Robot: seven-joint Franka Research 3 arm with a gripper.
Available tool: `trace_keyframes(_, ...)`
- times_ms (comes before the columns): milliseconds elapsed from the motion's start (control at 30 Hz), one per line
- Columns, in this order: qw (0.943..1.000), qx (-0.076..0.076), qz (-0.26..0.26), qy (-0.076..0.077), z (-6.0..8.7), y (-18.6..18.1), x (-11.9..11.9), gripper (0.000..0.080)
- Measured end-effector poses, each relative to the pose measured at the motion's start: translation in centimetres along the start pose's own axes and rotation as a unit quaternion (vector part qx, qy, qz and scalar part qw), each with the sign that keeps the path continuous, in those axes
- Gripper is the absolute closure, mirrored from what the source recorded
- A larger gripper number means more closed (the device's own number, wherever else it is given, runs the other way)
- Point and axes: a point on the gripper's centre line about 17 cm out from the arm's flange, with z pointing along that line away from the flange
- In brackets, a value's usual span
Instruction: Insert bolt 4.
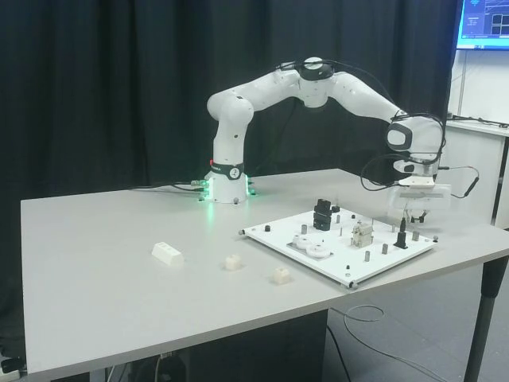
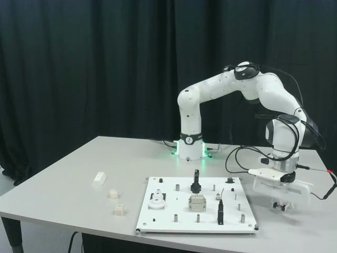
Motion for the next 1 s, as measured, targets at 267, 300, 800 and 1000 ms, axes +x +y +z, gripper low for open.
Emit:
trace_keyframes(267,0.9999,0.009,0.001,-0.006,-1.2,-0.4,0.1,0.0563)
trace_keyframes(300,0.9999,0.009,0.002,-0.006,-1.3,-0.4,0.1,0.0563)
trace_keyframes(800,0.9999,0.011,0.002,-0.002,-1.8,-0.5,0.6,0.0563)
trace_keyframes(1000,0.9999,0.012,-0.002,0.002,-2.1,-0.4,1.0,0.0563)
